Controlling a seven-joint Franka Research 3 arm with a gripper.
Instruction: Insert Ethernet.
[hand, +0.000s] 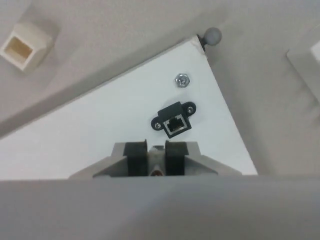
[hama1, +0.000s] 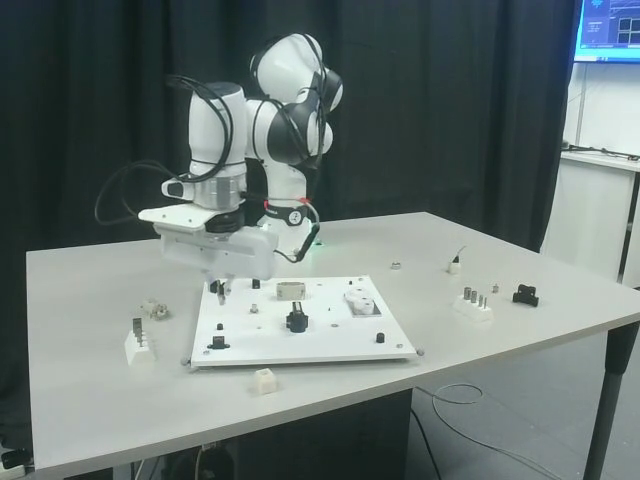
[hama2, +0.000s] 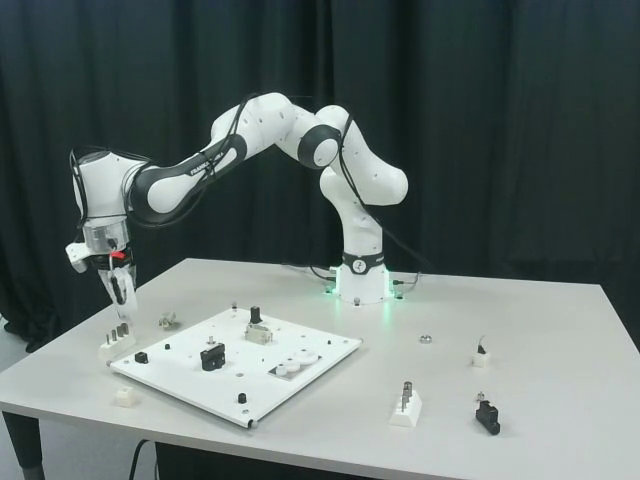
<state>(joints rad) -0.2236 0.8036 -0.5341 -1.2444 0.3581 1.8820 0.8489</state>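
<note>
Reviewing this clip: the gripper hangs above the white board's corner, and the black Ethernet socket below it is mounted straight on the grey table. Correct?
Not quite. The Ethernet socket is screwed onto the white board, not the grey table; the wrist view shows this. The gripper does hang above that corner.

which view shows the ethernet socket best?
Wrist view: the socket faces the camera near the white board's corner, its opening plain. In the first room view it is a small black block; in the second, likewise, opening unseen.

Wrist camera close above white board (hand: 125, 125); room cameras farther, sharing table (hama1: 90, 300).
</note>
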